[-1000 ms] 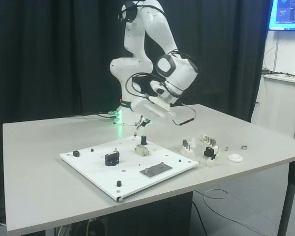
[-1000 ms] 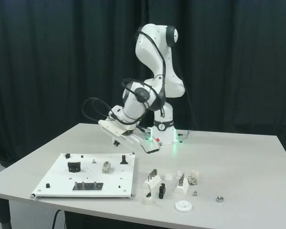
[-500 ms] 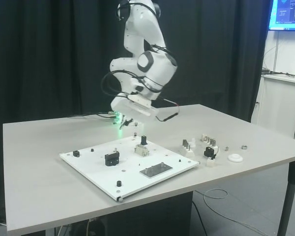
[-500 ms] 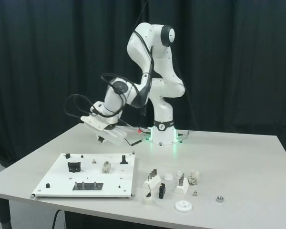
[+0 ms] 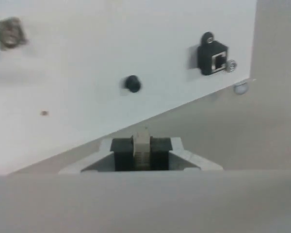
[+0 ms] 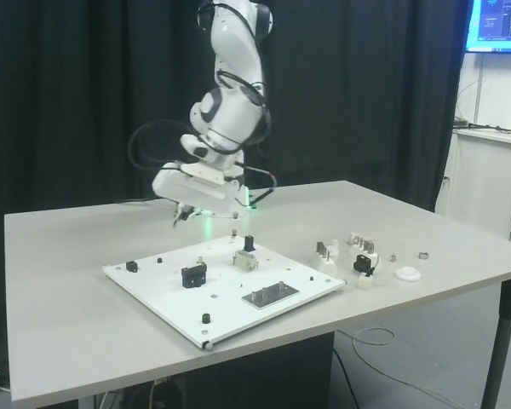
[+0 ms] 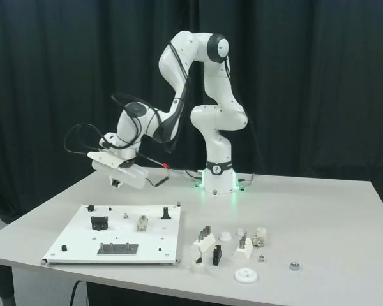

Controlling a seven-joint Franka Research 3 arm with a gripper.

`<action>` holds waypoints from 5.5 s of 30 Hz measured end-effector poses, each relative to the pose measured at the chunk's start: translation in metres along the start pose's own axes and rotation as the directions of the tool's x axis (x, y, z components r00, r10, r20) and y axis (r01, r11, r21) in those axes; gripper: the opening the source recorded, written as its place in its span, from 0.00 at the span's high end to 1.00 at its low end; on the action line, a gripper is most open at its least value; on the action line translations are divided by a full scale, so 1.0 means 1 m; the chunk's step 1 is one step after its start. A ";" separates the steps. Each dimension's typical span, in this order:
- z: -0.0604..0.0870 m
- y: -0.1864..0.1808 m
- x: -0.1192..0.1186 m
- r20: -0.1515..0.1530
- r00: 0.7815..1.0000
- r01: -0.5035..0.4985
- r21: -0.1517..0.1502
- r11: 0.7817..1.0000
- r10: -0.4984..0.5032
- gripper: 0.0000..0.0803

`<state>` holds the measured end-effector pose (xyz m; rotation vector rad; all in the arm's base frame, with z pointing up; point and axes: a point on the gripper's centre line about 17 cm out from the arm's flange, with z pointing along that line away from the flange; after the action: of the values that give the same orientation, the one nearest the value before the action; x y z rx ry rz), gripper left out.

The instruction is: Insert Ethernet.

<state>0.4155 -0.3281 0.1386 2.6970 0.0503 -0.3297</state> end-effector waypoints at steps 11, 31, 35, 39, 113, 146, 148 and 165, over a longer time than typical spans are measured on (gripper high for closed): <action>0.034 0.038 -0.015 -0.089 0.993 0.077 0.031 0.997 -0.074 0.92; 0.077 0.067 -0.011 -0.203 0.969 0.159 0.067 0.985 -0.143 0.92; 0.082 0.069 -0.008 -0.205 0.964 0.188 0.069 0.980 -0.170 0.92; 0.086 0.068 -0.005 -0.209 0.960 0.208 0.076 0.975 -0.188 0.92; 0.102 0.066 0.014 -0.228 0.941 0.299 0.213 0.930 -0.250 0.92; 0.108 0.065 0.018 -0.226 0.939 0.309 0.231 0.923 -0.258 0.92; 0.109 0.065 0.017 -0.224 0.940 0.307 0.234 0.922 -0.256 0.92; 0.109 0.065 0.017 -0.225 0.942 0.302 0.238 0.923 -0.250 0.92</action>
<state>0.4136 -0.4328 0.0645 2.9879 0.4818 -0.1667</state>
